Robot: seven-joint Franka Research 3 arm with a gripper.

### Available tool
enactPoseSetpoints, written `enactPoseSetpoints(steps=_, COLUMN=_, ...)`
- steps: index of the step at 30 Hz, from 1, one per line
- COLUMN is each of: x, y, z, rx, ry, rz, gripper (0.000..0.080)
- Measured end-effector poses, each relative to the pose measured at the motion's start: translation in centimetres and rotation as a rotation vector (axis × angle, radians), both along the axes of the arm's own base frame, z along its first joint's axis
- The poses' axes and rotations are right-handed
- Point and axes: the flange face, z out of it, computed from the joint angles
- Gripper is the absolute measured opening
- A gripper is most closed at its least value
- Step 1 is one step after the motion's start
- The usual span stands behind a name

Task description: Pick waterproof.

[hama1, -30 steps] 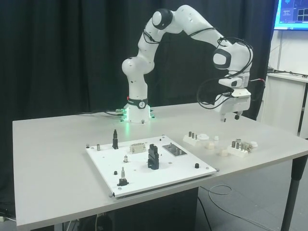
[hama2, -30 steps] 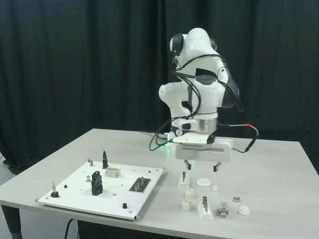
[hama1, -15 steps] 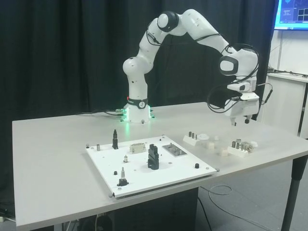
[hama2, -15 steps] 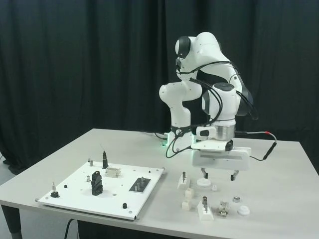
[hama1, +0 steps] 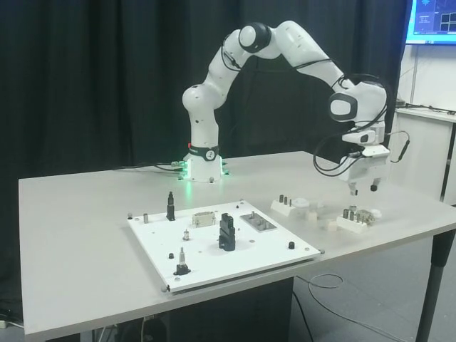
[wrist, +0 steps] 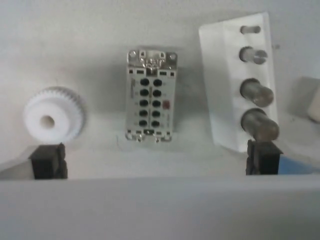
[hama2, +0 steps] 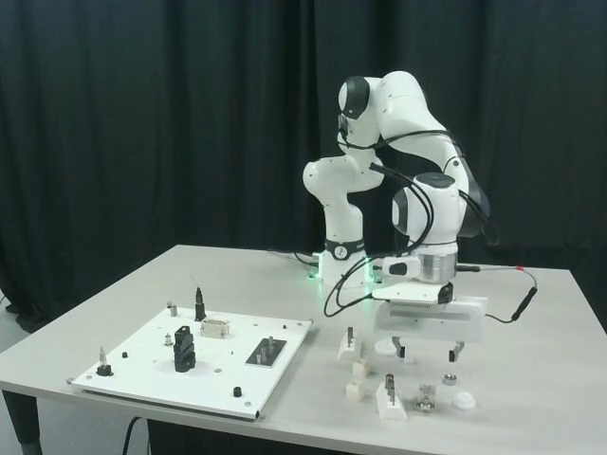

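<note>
The waterproof connector [wrist: 150, 95] is a small grey block with two rows of black holes. It lies flat on the grey table [hama1: 85, 214] and also shows in the second room view [hama2: 425, 399]. My gripper [wrist: 155, 159] hangs above it, open, with one black fingertip [wrist: 48, 161] well out on each side and nothing between them. In the room views the gripper [hama1: 364, 187] [hama2: 427, 354] hovers a short way over the table, clear of the parts. A white gear [wrist: 48, 117] lies beside the connector on one side. A white holder with grey pins [wrist: 245, 90] lies on the other.
A white board [hama1: 235, 256] with several black and grey fixtures sits at the table's middle. A second white holder [hama1: 285, 205] and small white blocks [hama1: 311, 211] lie between the board and my gripper. The table's front edge [hama2: 408, 442] runs close behind the connector.
The arm has swung away from the board towards the table's corner and come lower. The gripper now hangs over the connector, gear and pin holder instead of behind them.
</note>
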Motion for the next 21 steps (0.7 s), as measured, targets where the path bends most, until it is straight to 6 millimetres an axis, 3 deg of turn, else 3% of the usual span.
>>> enactPoseSetpoints(steps=21, x=0.9, y=0.9, z=-2.7, rx=0.007, ry=0.033, rz=-0.020, gripper=0.0800)
